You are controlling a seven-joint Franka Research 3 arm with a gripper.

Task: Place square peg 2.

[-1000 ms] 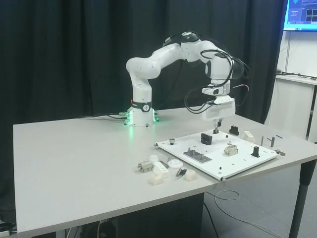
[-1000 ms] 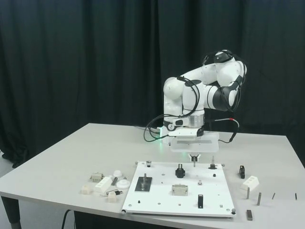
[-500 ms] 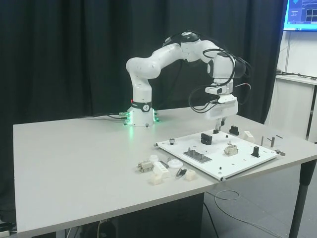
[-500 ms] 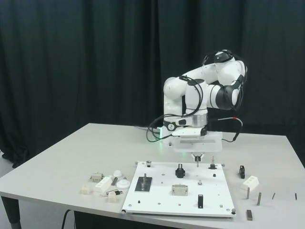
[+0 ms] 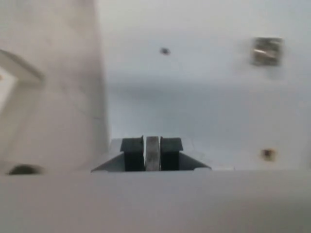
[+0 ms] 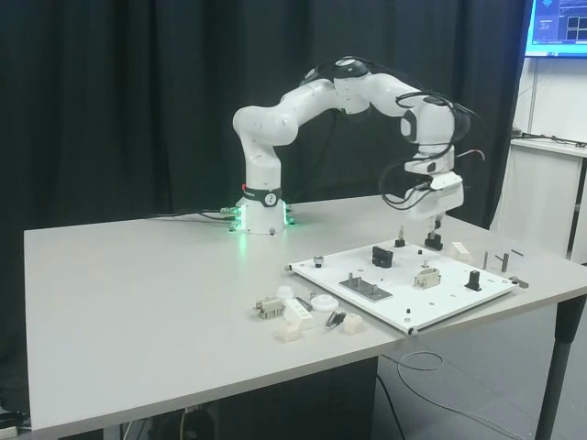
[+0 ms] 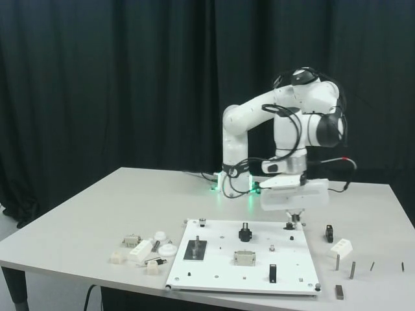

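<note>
In the wrist view two black fingers (image 5: 132, 153) are shut on a thin grey square peg (image 5: 152, 149) standing upright between them. My gripper (image 5: 152, 156) hangs just above the far right corner of the white board (image 5: 204, 97), near the board's edge. The room views show the gripper (image 6: 436, 223) (image 7: 297, 217) low over that corner of the board (image 6: 404, 284) (image 7: 246, 259). A small square metal fitting (image 5: 266, 51) sits on the board some way from the fingertips.
On the board stand a black holder (image 6: 382, 256) (image 7: 245, 233), an upright pin (image 7: 289, 225), a grey plate with a post (image 7: 195, 249) and a connector (image 7: 244, 258). A white block (image 7: 340, 247), a black piece (image 7: 329, 233) and loose pegs (image 7: 352, 269) lie beside the board. Small white parts (image 7: 146, 249) lie off its other side.
The arm has swung sideways, carrying the shut gripper from over the far middle of the board to its far right corner.
</note>
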